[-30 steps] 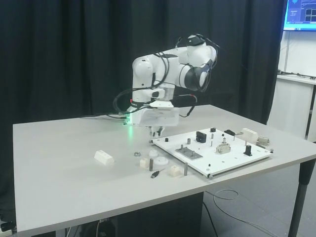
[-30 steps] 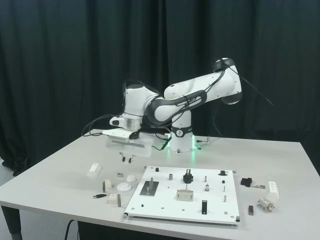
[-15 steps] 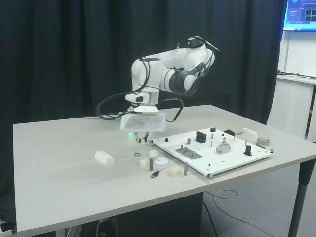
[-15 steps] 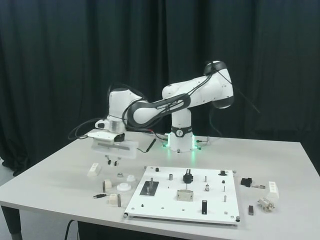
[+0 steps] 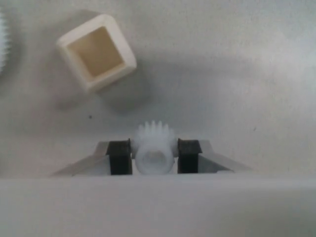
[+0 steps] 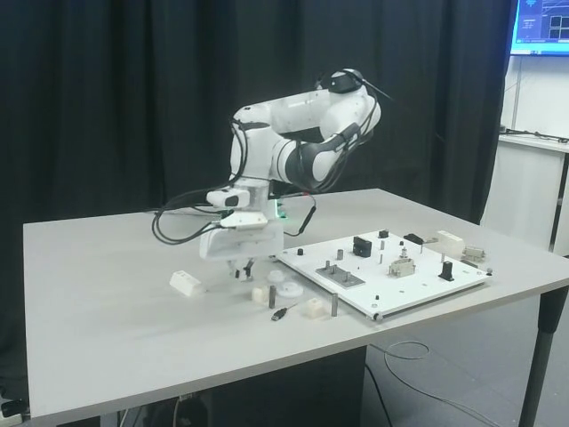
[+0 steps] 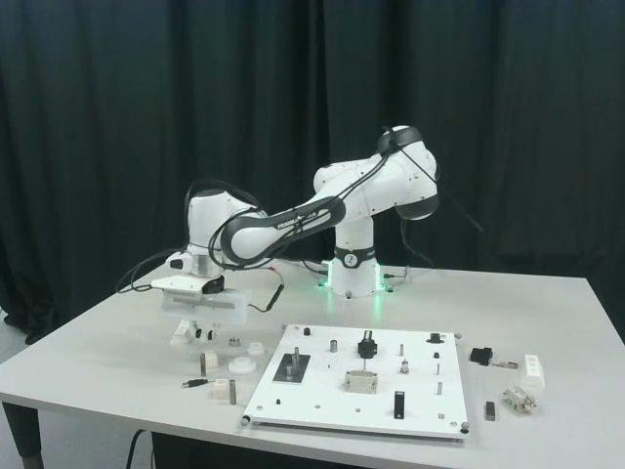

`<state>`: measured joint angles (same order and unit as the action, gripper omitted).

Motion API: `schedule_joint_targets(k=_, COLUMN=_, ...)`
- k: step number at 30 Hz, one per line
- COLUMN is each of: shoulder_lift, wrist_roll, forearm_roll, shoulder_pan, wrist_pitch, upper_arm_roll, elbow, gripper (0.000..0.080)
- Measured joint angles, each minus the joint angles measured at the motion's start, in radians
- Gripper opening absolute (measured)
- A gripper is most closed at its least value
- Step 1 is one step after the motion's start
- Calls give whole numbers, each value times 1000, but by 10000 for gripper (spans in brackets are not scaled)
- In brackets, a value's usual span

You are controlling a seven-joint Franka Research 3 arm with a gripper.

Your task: Place small gear.

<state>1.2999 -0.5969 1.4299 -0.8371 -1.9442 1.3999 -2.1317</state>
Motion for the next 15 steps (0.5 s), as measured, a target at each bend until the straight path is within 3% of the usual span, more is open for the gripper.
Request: schedule_joint_targets(k=15, shoulder_lift=5, wrist_roll=-7, forearm_roll=20, shoulder_pan=98, wrist_pitch=21, upper_arm_roll=-60, elbow=73, gripper=196)
